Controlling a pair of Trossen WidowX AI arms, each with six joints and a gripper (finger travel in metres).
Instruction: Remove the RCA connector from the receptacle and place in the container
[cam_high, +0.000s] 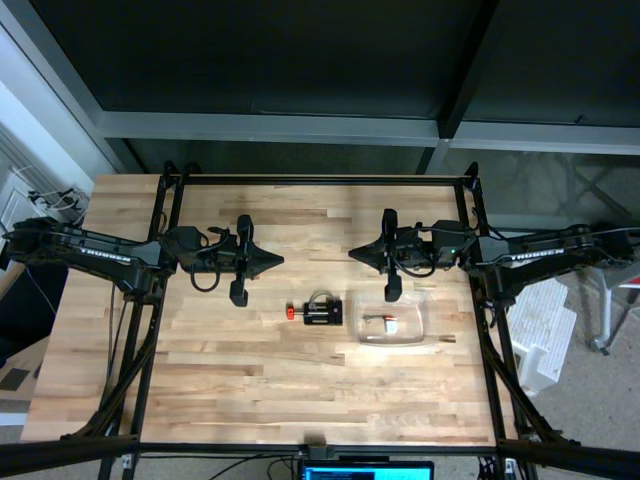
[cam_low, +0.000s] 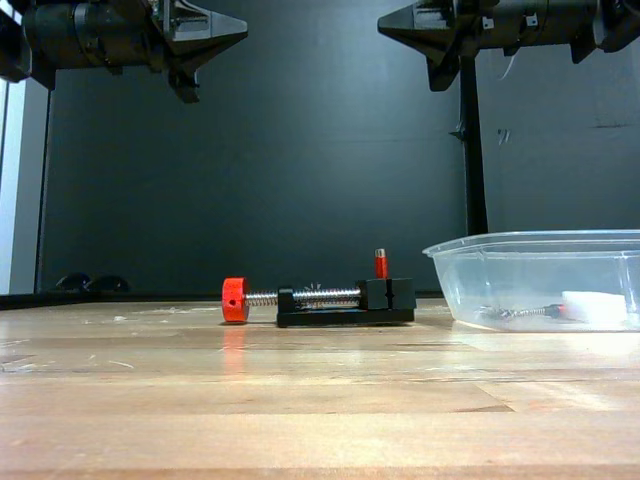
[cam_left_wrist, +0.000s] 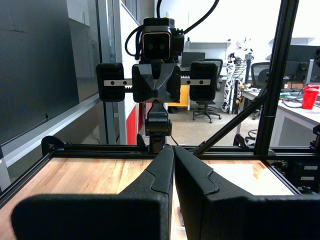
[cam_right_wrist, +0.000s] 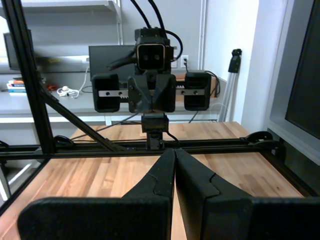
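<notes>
The RCA connector (cam_high: 375, 320) (cam_low: 525, 312), a slim silvery plug with a reddish part, lies inside the clear container (cam_high: 420, 338) (cam_low: 540, 255) at the right of centre. To the container's left, the black receptacle (cam_high: 322, 312) (cam_low: 340, 301) rests on the table, with its red-orange knob (cam_low: 234, 300) pointing left and a short red post (cam_low: 380, 263) standing on it. My left gripper (cam_high: 272, 261) (cam_low: 235, 35) (cam_left_wrist: 173, 150) hovers high above the table, shut and empty. Facing it from the right, my right gripper (cam_high: 355, 252) (cam_low: 390, 25) (cam_right_wrist: 175, 152) is also raised, shut and empty.
A small white square piece (cam_high: 392, 326) (cam_low: 592, 305) lies in the container beside the plug. A black frame (cam_high: 320, 181) runs around the wooden table (cam_high: 250, 390). A vertical black post (cam_low: 472, 150) stands behind the container.
</notes>
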